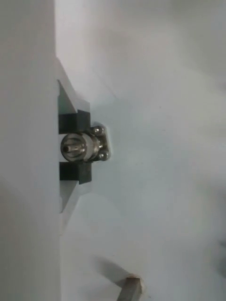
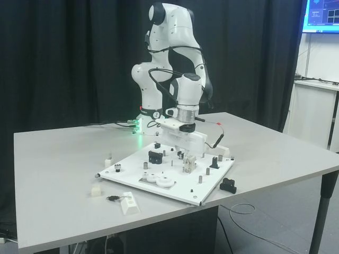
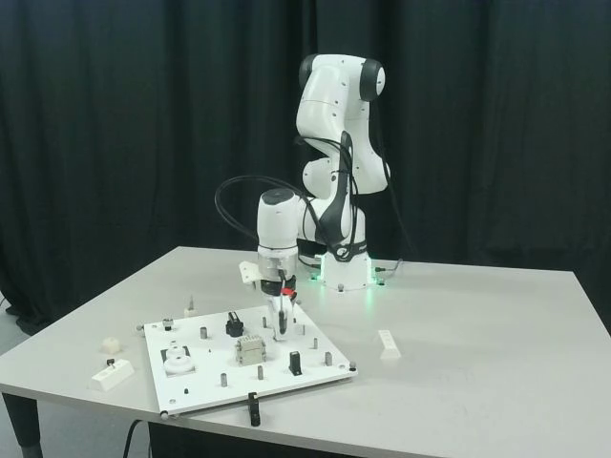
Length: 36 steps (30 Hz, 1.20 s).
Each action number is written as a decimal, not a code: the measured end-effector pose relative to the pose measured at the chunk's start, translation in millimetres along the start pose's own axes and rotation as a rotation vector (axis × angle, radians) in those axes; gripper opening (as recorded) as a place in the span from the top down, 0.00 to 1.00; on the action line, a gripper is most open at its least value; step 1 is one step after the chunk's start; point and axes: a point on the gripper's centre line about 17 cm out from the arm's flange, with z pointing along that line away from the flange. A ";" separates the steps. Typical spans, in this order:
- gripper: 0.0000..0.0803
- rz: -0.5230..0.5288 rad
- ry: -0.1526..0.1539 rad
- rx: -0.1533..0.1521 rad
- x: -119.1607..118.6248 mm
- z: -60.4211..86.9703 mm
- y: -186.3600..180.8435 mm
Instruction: Insert BNC.
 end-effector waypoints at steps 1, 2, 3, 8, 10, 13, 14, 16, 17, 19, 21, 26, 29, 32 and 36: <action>0.85 0.012 0.000 0.000 0.0 0.0 -0.1; 0.85 0.023 0.000 0.000 0.0 0.0 -0.1; 0.85 0.032 0.000 0.000 0.0 0.0 -0.1; 0.85 0.067 0.000 0.000 0.0 0.0 -0.1; 0.85 0.076 0.000 0.000 0.0 0.0 -0.1; 0.85 0.094 0.000 0.001 0.0 0.0 -0.1; 0.85 0.100 0.000 0.001 0.0 0.0 -0.2; 0.85 0.116 0.000 0.001 0.0 0.0 -0.2; 0.85 0.123 0.000 0.002 0.1 0.0 -0.3; 0.85 0.139 0.000 0.003 0.1 0.0 -0.4; 0.85 0.152 -0.001 0.004 0.1 0.1 -0.5; 0.85 0.165 -0.002 0.007 0.1 0.2 -0.7; 0.85 0.167 -0.002 0.008 0.7 0.3 -0.6; 0.78 0.171 0.000 0.008 2.6 1.2 0.3; 0.78 0.175 0.000 0.008 4.4 1.4 1.6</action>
